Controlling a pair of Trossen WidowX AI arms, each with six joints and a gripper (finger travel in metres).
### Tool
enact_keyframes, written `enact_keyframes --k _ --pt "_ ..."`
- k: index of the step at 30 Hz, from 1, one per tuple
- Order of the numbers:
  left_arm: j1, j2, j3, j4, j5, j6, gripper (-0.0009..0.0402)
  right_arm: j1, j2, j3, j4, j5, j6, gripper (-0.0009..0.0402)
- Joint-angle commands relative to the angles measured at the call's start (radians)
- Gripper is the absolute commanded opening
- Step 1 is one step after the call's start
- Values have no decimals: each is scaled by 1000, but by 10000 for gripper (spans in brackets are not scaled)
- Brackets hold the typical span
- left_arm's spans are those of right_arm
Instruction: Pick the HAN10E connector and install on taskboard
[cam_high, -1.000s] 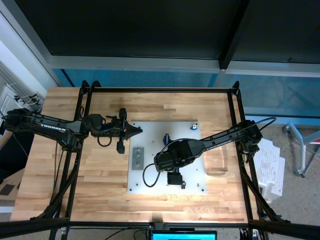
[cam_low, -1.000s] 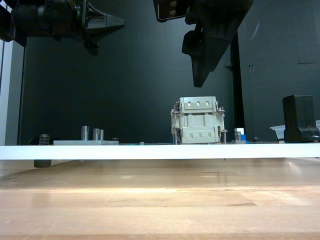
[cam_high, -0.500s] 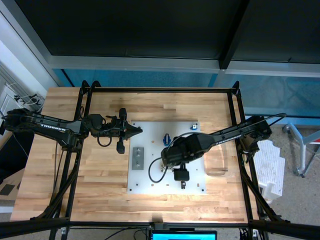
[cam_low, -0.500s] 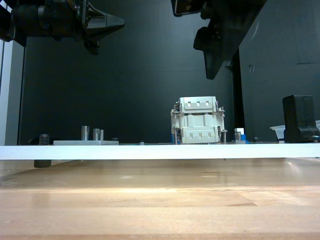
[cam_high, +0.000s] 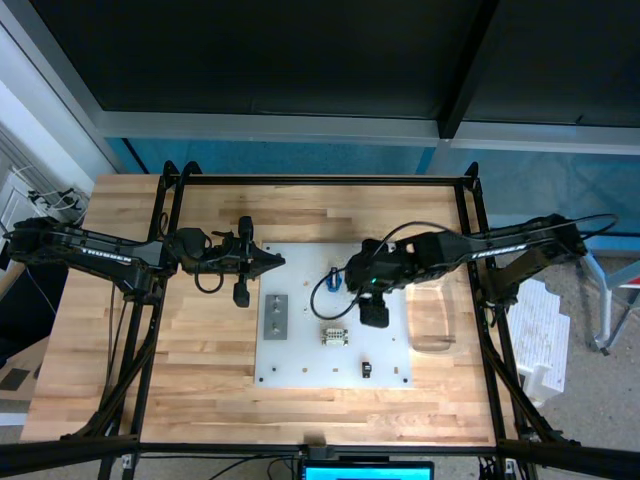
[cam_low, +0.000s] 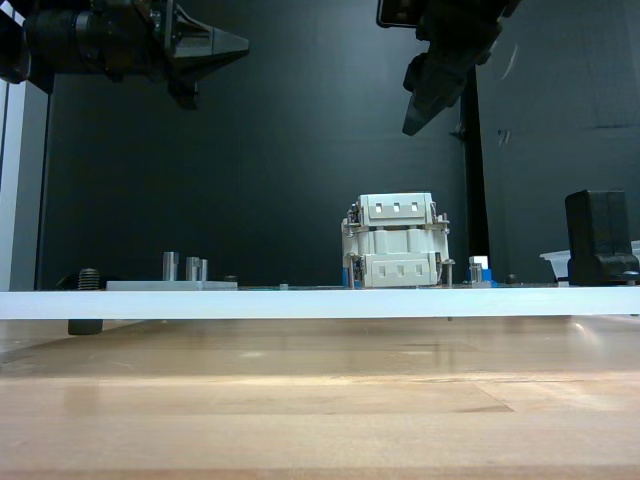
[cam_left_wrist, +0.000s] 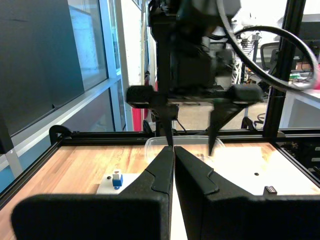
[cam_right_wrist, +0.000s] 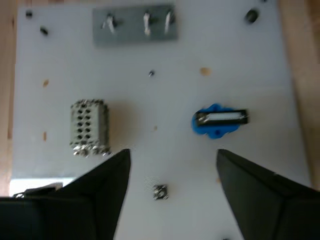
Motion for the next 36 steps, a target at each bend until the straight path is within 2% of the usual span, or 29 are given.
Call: enact_keyframes --k 1,8,12,15,22,28,29,33,36 --pt "0 0 0 0 0 0 1 -22 -58 -55 71 -1 -6 166" --pt "0 0 0 0 0 0 1 -58 -181 -164 201 -9 -61 45" --pt "0 0 0 0 0 0 1 -76 -248 -235 292 -8 -95 -4" --pt "0 0 0 0 0 0 1 -88 -290 -284 373 -8 -104 8" --pt "0 0 0 0 0 0 1 -117 -361 -374 540 -10 -137 0" --pt "0 0 0 0 0 0 1 -119 -431 -470 708 -11 -150 0" --pt "0 0 0 0 0 0 1 -119 -443 -486 736 -18 -156 0" --pt "0 0 0 0 0 0 1 -143 -480 -552 848 -116 -163 0" --pt "0 0 0 0 0 0 1 -156 -497 -595 925 -113 -161 0"
